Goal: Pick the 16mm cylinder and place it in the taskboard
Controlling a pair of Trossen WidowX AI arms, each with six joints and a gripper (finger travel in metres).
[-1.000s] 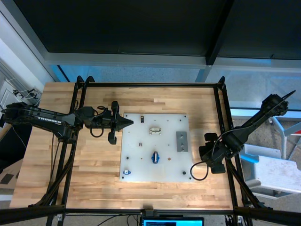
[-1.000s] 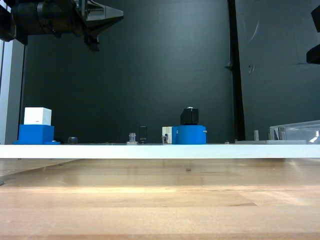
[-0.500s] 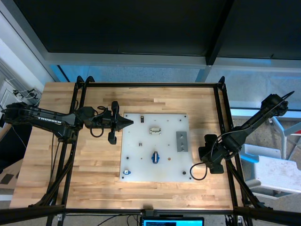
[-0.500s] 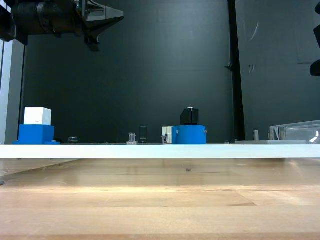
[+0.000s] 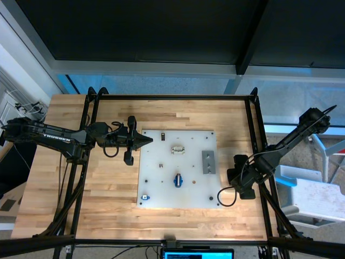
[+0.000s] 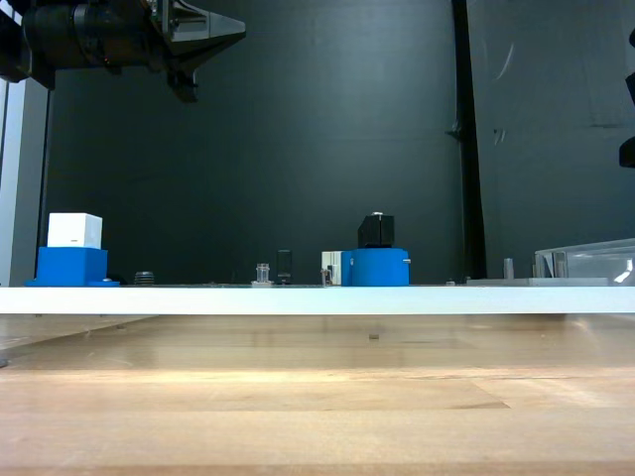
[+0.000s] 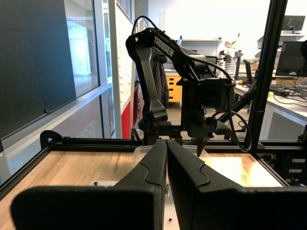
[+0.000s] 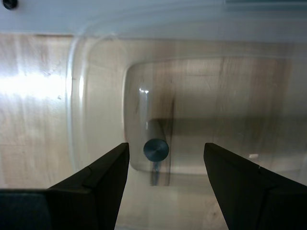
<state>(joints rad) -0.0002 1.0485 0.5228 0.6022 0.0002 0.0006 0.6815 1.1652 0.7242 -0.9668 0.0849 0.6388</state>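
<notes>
Bench (image 5: 108,205) has the taskboard (image 5: 161,183) about centred, with a clear tray (image 8: 96,96) just off its right edge. Left gripper (image 7: 166,142) hangs high over the board's left edge, fingers pressed together. Right gripper (image 8: 166,143) hovers over the tray, fingers spread wide. The cylinder (image 8: 156,149) sits inside the tray, right under that gap.

- Your left gripper (image 5: 146,140), left of centre in the high view, is matte black, its fingers tapering to a wedge.
- Its arm (image 5: 51,135) carries white lettering; a black cable (image 5: 110,148) loops beside the wrist.
- Your right gripper (image 5: 234,175), at centre right, is black too, with a looped cord (image 5: 226,198) below it.
</notes>
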